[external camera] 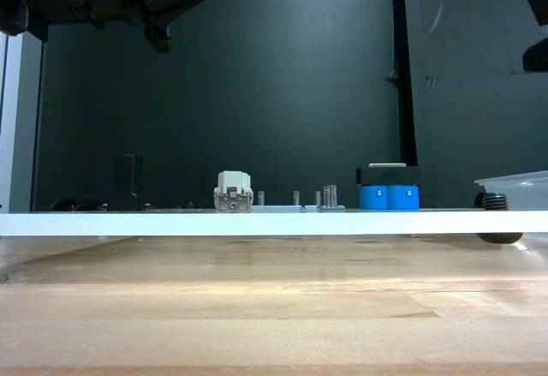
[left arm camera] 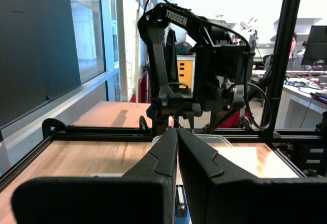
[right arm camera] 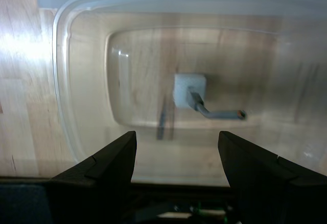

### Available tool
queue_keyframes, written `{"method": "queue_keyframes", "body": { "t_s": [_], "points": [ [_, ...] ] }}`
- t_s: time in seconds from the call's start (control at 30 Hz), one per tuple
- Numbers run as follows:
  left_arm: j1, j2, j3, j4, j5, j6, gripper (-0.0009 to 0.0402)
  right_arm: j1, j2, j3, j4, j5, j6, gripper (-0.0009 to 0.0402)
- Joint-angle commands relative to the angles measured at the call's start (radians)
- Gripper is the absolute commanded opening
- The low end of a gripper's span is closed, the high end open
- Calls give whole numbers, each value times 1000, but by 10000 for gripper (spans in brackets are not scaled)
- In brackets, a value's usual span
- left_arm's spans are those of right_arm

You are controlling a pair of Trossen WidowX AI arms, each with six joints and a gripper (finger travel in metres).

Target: Pick the RJ45 connector and install on the taskboard

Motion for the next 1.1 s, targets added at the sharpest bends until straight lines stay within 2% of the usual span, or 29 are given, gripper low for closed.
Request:
{"method": "queue_keyframes", "body": {
  "t_s": [0.03, 0.17, 0.57, 0.97, 1.1],
  "points": [
    [0, 0, 0, 0, 0, 0, 1, 6, 11, -29, 57, -18, 18, 224],
    [0, 0, 0, 0, 0, 0, 1, 14, 11, -66, 121, -18, 33, 213],
    [0, 0, 0, 0, 0, 0, 1, 19, 11, -141, 224, -18, 38, 131],
    [0, 0, 0, 0, 0, 0, 1, 23, 11, -223, 305, -18, 68, 86],
    [0, 0, 0, 0, 0, 0, 1, 23, 11, -234, 307, -18, 75, 55]
  ]
}}
